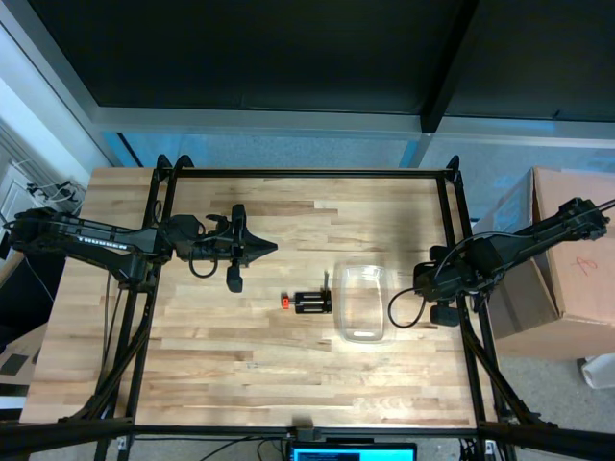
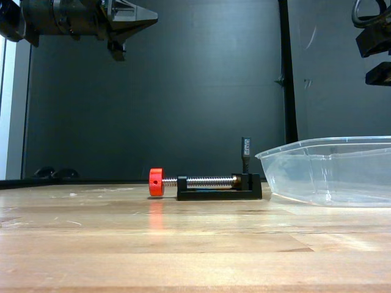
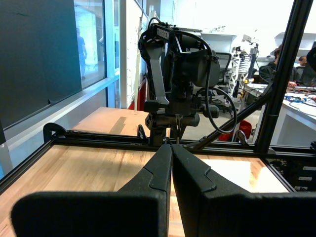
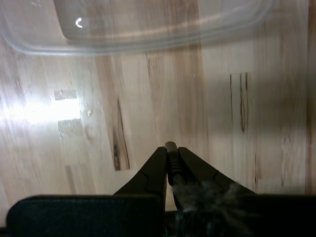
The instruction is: Remove the USB-C connector from the USB-C receptacle and place in the container
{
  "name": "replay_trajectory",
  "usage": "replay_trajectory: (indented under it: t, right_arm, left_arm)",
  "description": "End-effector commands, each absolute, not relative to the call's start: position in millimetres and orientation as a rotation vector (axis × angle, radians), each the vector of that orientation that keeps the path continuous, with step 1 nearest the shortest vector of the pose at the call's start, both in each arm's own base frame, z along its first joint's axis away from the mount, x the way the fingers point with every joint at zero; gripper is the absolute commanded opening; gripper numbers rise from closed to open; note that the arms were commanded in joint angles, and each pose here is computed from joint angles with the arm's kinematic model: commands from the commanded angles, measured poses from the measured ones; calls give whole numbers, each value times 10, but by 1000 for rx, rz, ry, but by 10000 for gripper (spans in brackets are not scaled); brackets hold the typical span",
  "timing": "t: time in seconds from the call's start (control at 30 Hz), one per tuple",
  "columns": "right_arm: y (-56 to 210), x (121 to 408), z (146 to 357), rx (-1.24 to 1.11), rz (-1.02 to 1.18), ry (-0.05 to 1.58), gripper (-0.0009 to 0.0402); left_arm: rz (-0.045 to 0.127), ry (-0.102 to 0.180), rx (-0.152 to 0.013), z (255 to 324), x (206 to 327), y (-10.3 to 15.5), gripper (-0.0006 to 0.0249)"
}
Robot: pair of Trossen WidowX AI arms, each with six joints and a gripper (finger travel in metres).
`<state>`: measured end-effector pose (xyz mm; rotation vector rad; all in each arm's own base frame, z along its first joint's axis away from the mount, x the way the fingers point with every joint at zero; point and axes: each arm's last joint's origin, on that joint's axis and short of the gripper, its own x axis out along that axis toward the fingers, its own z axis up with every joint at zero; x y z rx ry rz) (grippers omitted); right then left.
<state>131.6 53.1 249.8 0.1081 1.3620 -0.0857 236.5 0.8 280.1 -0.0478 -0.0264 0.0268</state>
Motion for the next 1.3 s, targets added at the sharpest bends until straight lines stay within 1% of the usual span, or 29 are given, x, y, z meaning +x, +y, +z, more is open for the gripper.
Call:
replay_trajectory:
  t: [0.03,0.3,0.47,0.53,0.63,0.73,0.9,1.0,1.13,1.3]
  right_arm:
    - [547,1358,2438,111,-84,1337,0]
    - [565,1391,2075,105,-89,1381,0]
    - [566,1382,2001,127,-84,1388,2]
    - [567,1385,1985,126,-84,1382,12]
    - [562,1376,1941,124,-85,1384,45]
    - [555,1357,1899,127,-96,1397,90]
    - [555,1355,1894,132,-100,1399,167]
    - [559,1360,1907,140,-94,1398,205]
    - [560,1362,1914,158,-109,1397,241]
    - [562,1367,1967,178,-123,1399,260]
  left_arm:
    - [27,-26,-47,2800,2365,8,0]
    - [27,-26,-47,2800,2365,8,0]
    - [26,-26,-47,2800,2365,7,0]
    - [27,-26,-47,2800,2365,8,0]
    - [27,-26,-47,2800,2365,8,0]
    - [27,-26,-47,2800,2365,8,0]
    - [27,-26,-47,2800,2365,8,0]
    - [27,-26,-47,2800,2365,8,0]
    - [27,-26,-47,2800,2365,8,0]
    - [26,-26,-47,2800,2365,7,0]
